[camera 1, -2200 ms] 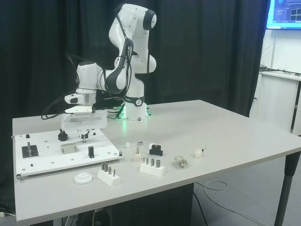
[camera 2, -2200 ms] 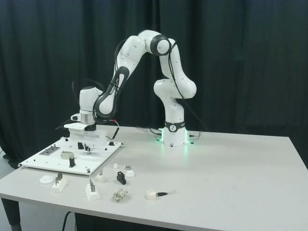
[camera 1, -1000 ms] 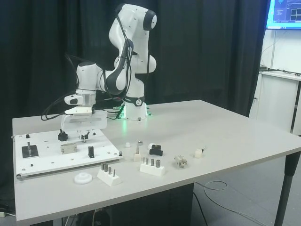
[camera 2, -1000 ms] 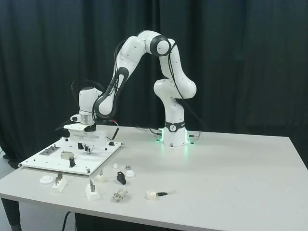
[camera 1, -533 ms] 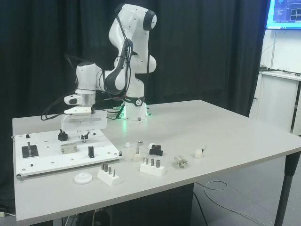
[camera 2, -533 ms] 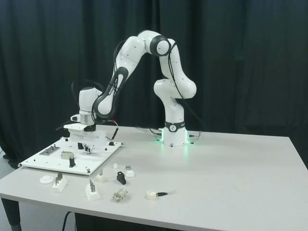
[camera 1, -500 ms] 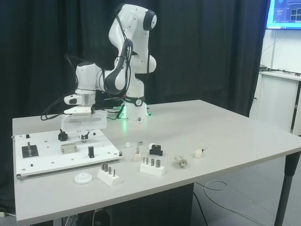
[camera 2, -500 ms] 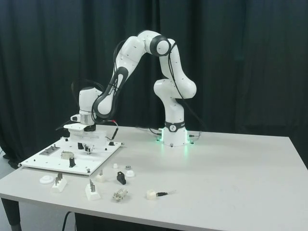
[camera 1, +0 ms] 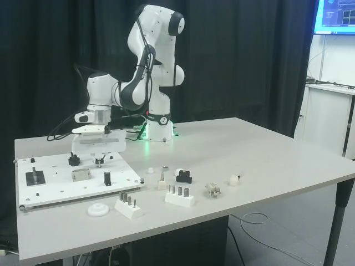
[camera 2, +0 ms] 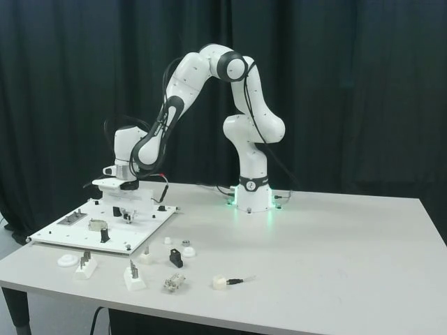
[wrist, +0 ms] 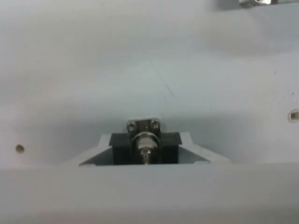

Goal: Insert BNC.

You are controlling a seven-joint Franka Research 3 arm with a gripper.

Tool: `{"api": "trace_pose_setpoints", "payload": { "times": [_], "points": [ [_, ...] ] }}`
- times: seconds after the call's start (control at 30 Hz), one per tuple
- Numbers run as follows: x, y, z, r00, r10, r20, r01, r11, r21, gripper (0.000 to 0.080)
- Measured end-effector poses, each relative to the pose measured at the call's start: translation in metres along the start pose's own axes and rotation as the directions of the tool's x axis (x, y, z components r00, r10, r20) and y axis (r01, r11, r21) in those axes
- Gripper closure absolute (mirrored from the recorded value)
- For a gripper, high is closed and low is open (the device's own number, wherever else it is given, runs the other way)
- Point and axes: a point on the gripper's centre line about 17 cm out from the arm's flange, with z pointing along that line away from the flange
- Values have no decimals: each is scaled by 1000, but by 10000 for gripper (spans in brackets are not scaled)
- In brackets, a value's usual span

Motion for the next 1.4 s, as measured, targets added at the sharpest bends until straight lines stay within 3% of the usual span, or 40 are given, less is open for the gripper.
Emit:
{"api": "trace_pose_setpoints", "payload": {
  "times": [0.33,0.53,0.8,1.2,1.4],
  "points": [
    [0,0,0,993,122,-4,-121,993,3,682],
    [1,0,0,963,270,-6,-270,963,6,682],
    [1,0,0,937,348,-5,-348,937,6,682],
    [1,0,0,876,482,-3,-482,876,7,682],
    [1,-1,0,880,475,5,-475,880,6,682]
  ]
}}
